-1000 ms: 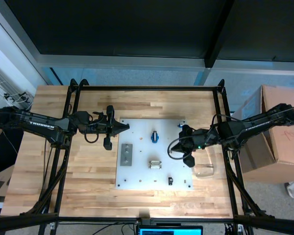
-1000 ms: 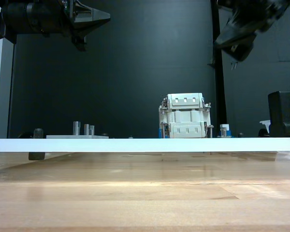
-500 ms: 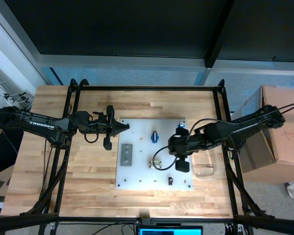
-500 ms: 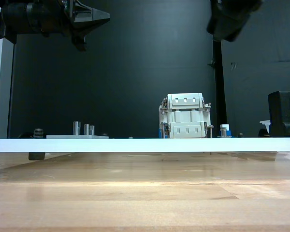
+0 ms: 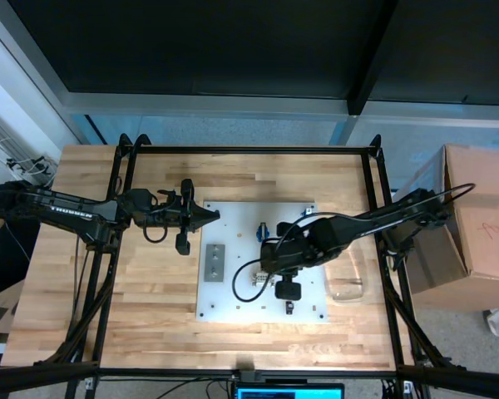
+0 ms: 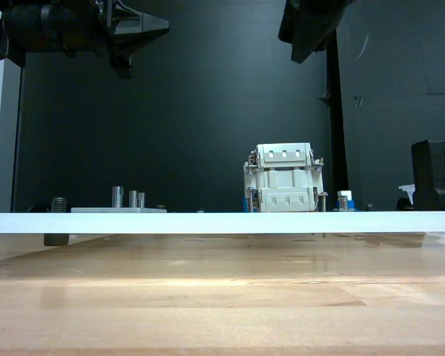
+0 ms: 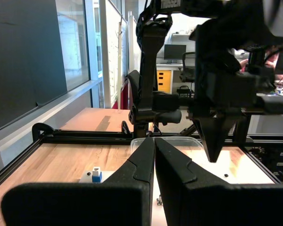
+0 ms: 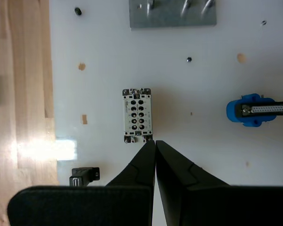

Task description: Remove the HAN10E connector from the taskboard and place in the container

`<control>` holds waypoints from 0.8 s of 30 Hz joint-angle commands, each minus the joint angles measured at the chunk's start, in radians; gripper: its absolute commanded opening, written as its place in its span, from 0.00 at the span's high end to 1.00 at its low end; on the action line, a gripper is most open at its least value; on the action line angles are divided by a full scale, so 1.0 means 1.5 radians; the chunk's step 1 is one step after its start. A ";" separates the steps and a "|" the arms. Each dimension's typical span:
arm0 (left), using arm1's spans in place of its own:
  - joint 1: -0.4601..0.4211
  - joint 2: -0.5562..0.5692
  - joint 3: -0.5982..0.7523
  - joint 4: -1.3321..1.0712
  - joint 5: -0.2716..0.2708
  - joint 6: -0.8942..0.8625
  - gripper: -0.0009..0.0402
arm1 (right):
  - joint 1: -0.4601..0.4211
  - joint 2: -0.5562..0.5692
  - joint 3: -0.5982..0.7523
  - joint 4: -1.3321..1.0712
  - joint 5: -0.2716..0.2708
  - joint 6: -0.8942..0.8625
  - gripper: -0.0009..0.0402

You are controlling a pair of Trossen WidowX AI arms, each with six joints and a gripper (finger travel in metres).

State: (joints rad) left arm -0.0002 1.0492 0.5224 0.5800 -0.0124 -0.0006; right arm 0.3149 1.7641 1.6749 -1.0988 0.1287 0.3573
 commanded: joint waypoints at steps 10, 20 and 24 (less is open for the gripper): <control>0.000 0.000 0.000 0.000 0.000 0.000 0.98 | -0.001 0.098 0.085 -0.055 -0.024 -0.017 0.88; 0.000 0.000 0.000 0.000 0.000 0.000 0.98 | -0.002 0.142 0.084 -0.047 -0.028 -0.022 0.48; 0.000 0.000 0.000 0.000 0.000 0.000 0.98 | -0.003 0.161 0.084 -0.037 -0.029 -0.022 0.31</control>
